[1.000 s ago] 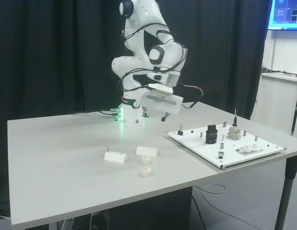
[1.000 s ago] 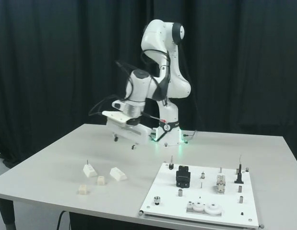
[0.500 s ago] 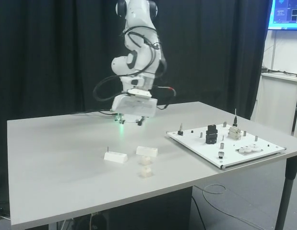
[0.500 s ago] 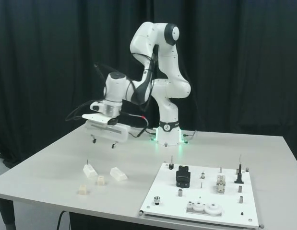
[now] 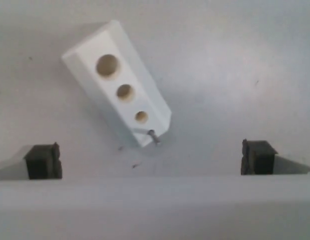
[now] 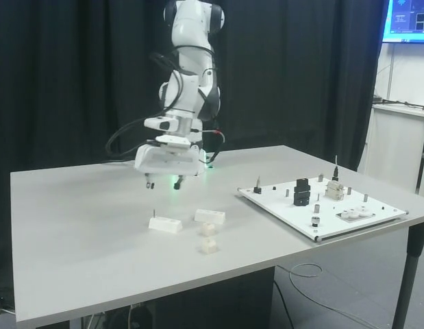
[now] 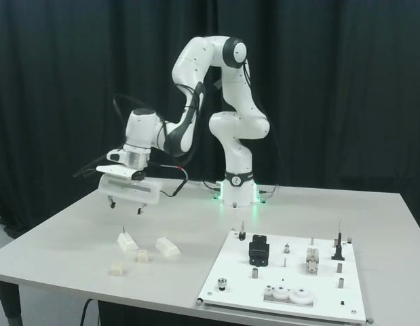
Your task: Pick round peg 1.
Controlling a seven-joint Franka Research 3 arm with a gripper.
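A thin grey round peg [image 5: 153, 136] [image 6: 154, 214] [image 7: 123, 230] stands upright in one end of a white block [image 5: 117, 82] [image 6: 165, 224] [image 7: 127, 242] that has three empty holes along its top. My gripper [image 5: 150, 159] [image 6: 164, 184] [image 7: 126, 206] hangs open above this block, well clear of it, with nothing between its black fingertips [image 5: 43, 161]. In the wrist view the peg lies roughly midway between the two fingertips, a little off their line.
A second white block [image 6: 209, 216] [image 7: 167, 247] and two small white cubes [image 6: 209, 245] [image 7: 117, 269] lie close by. A white board [image 6: 376, 218] [image 7: 223, 265] carrying several small parts sits towards the table's other side. The arm's base [image 7: 238, 190] stands at the back.
The arm has swung away from the white board and across the table. The gripper now hangs over the block with the peg.
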